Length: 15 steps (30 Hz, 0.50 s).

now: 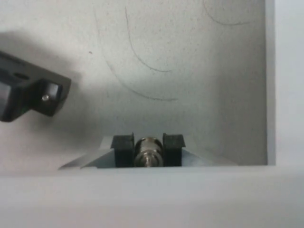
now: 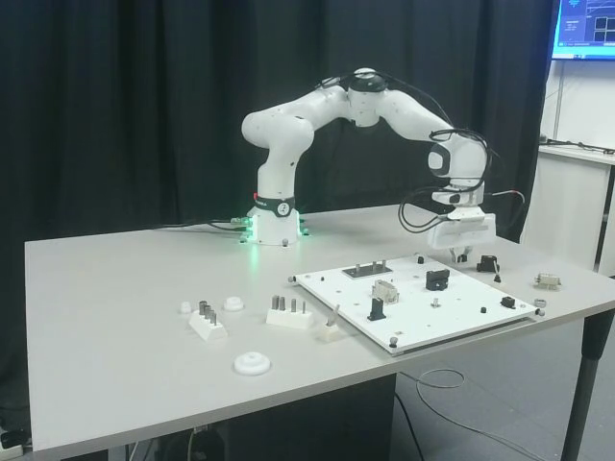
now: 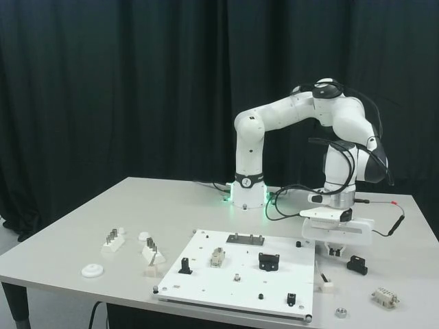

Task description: Insert BNC.

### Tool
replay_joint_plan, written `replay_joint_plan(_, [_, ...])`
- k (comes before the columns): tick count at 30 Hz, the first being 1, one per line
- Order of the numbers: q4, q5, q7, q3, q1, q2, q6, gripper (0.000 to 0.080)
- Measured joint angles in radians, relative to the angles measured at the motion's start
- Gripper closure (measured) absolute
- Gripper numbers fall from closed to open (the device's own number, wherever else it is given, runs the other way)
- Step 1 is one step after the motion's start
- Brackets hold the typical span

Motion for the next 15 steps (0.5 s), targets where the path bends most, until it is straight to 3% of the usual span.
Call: replay_joint_plan(15, [-0.003,-0.009,-0.027,-0.012,-0.001,-0.006,-0.01,0.0679])
